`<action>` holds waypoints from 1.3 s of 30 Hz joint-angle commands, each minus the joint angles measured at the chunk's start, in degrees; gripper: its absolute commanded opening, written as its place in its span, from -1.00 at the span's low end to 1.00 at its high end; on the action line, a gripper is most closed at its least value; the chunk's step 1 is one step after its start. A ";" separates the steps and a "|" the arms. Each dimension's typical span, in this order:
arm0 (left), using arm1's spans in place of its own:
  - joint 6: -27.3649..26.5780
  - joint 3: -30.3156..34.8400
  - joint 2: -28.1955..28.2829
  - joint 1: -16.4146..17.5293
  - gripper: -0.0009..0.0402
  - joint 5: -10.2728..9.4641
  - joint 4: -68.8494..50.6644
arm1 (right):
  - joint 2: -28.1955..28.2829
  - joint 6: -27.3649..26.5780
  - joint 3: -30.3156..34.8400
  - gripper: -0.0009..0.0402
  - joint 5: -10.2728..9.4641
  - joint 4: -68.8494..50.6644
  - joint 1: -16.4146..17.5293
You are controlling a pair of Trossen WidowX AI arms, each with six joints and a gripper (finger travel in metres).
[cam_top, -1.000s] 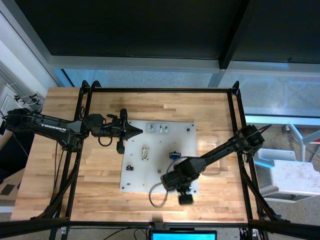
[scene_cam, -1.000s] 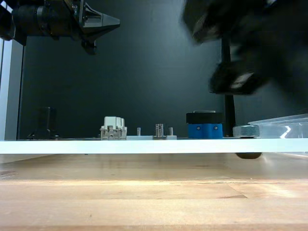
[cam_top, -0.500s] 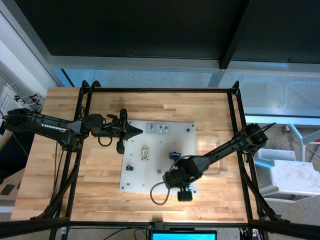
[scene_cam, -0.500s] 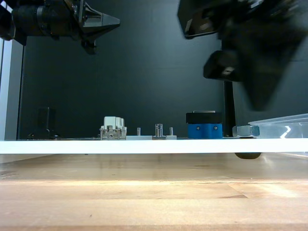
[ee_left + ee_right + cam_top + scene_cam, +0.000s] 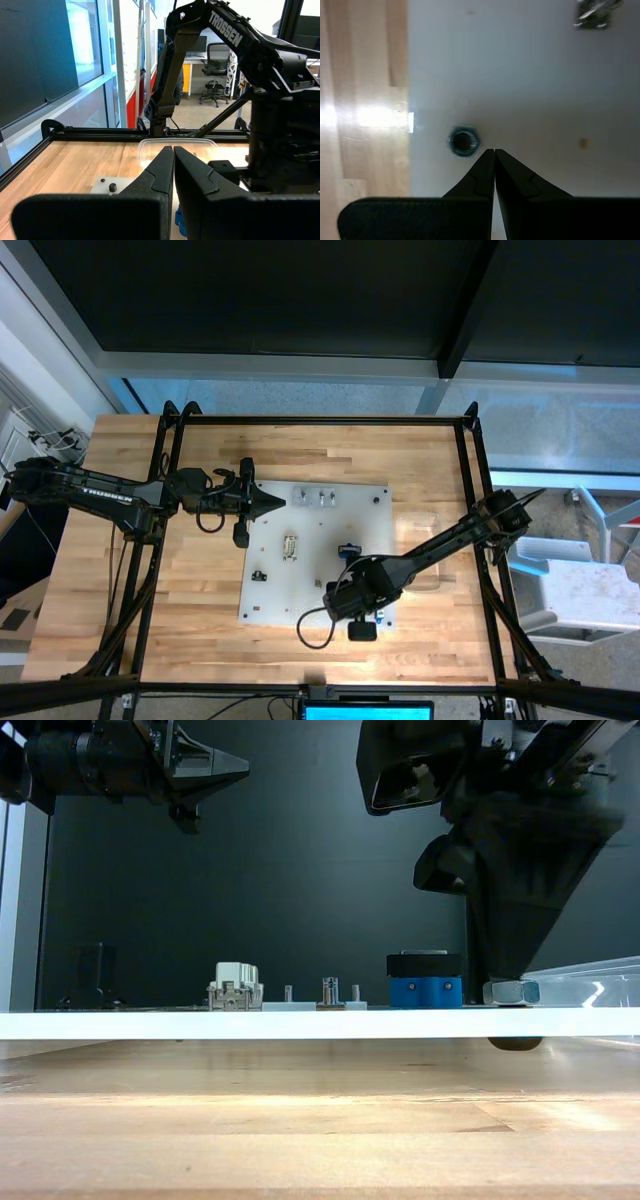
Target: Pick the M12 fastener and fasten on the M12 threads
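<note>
Nut (image 5: 511,992) is seen on its stud (image 5: 463,142), low against the white board (image 5: 545,75) w/ no ribs showing beneath (so prob. run well down; tightness cannot be told). The right gripper (image 5: 494,151) is held just above and beside it, fingers pressed together w/ nothing between them. Risk: if another turn is wanted, the tips are closed and off-centre, so a descent could be landed on the nut's edge or the board, and the nut jammed crooked. Fingers would need spreading first. The left gripper (image 5: 173,150) is parked high over the board's far left edge, likewise closed on nothing.
</note>
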 commanded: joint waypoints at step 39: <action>0.00 0.02 0.00 0.02 -0.96 0.02 0.07 | -0.83 -0.66 -0.04 -0.96 -2.73 -0.20 0.44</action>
